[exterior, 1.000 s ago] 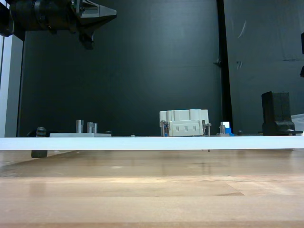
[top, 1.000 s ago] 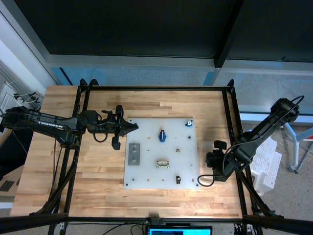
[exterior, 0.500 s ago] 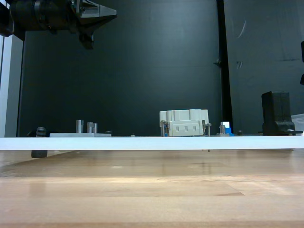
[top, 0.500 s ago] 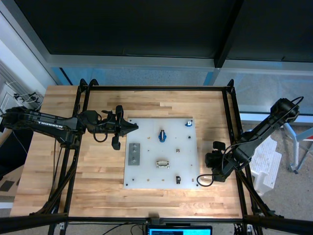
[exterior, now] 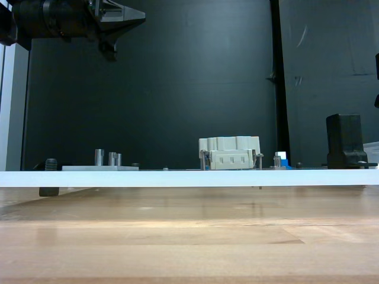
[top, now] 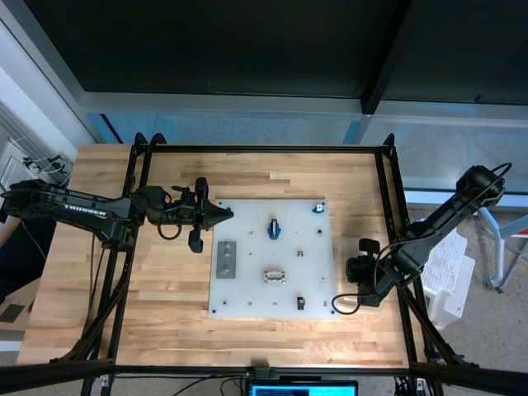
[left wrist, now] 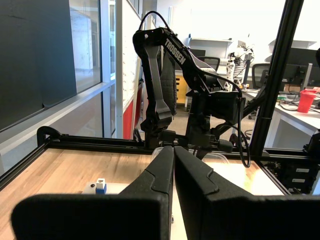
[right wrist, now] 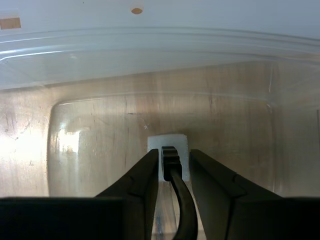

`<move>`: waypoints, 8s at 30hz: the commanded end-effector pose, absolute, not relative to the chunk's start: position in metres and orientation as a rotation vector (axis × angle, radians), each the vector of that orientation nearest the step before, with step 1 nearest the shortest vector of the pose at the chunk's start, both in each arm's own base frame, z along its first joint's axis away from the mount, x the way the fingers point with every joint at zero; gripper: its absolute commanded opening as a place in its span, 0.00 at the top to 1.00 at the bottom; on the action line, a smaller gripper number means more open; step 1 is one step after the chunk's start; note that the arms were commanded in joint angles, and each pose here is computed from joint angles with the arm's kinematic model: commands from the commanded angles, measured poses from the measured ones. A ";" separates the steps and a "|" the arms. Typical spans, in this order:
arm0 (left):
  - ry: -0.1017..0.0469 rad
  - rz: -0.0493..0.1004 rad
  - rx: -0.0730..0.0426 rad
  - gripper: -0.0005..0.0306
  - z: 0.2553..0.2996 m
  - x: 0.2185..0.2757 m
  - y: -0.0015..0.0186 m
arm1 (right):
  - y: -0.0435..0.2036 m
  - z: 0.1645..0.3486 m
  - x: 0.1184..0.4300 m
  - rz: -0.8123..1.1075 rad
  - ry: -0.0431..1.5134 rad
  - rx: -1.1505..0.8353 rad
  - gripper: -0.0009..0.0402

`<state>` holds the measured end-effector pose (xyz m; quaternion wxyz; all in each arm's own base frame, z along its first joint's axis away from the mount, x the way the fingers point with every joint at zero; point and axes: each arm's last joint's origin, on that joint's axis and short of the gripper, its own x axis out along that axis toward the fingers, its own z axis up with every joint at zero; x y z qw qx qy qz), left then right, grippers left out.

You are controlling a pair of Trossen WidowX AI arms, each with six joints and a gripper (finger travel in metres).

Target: Pick the USB connector and install on taskboard

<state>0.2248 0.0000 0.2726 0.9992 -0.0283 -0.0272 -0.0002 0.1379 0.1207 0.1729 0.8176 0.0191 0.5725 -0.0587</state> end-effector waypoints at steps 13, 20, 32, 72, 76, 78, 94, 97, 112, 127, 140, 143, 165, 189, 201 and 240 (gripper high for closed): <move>-0.054 0.000 -0.056 0.98 0.2725 0.2248 0.0001 | 0.119 0.174 0.133 -0.088 1.196 0.049 0.98; -0.054 0.000 -0.056 0.98 0.2725 0.2248 0.0001 | 0.116 0.176 0.128 -0.071 1.177 0.046 0.98; -0.054 0.000 -0.056 0.98 0.2725 0.2248 0.0001 | 0.113 0.183 0.123 -0.061 1.144 0.036 0.98; -0.054 0.000 -0.056 0.98 0.2726 0.2248 0.0001 | 0.150 0.255 0.189 -0.043 1.115 0.011 0.98; -0.054 0.000 -0.056 0.98 0.2725 0.2248 0.0001 | 0.158 0.256 0.203 -0.050 1.126 0.014 0.98; -0.054 -0.001 -0.056 0.98 0.2726 0.2248 0.0000 | 0.162 0.257 0.209 -0.046 1.134 0.019 0.98; -0.054 -0.001 -0.056 0.98 0.2726 0.2248 0.0000 | 0.188 0.255 0.263 -0.064 1.152 0.021 0.98; -0.054 -0.001 -0.056 0.98 0.2725 0.2248 0.0000 | 0.190 0.254 0.273 -0.054 1.165 0.024 0.98; -0.054 0.000 -0.056 0.98 0.2725 0.2248 0.0001 | 0.194 0.246 0.293 -0.055 1.156 0.017 0.98; -0.054 -0.001 -0.056 0.98 0.2725 0.2248 0.0000 | 0.195 0.241 0.296 -0.050 1.172 0.026 0.98; -0.054 0.000 -0.056 0.98 0.2725 0.2248 0.0001 | 0.195 0.239 0.295 -0.051 1.178 0.018 0.98; -0.054 0.000 -0.056 0.98 0.2725 0.2248 0.0001 | 0.195 0.238 0.295 -0.051 1.178 0.019 0.98; -0.054 -0.001 -0.056 0.98 0.2724 0.2249 0.0000 | 0.195 0.236 0.295 -0.020 1.176 -0.001 0.98; -0.054 -0.001 -0.056 0.98 0.2725 0.2248 0.0000 | 0.197 0.236 0.292 -0.005 1.174 -0.017 0.98; -0.054 0.000 -0.056 0.98 0.2725 0.2248 0.0001 | 0.198 0.220 0.292 -0.001 1.180 -0.027 0.98; -0.054 -0.001 -0.056 0.98 0.2725 0.2248 0.0000 | 0.199 0.224 0.287 0.032 1.160 -0.006 0.92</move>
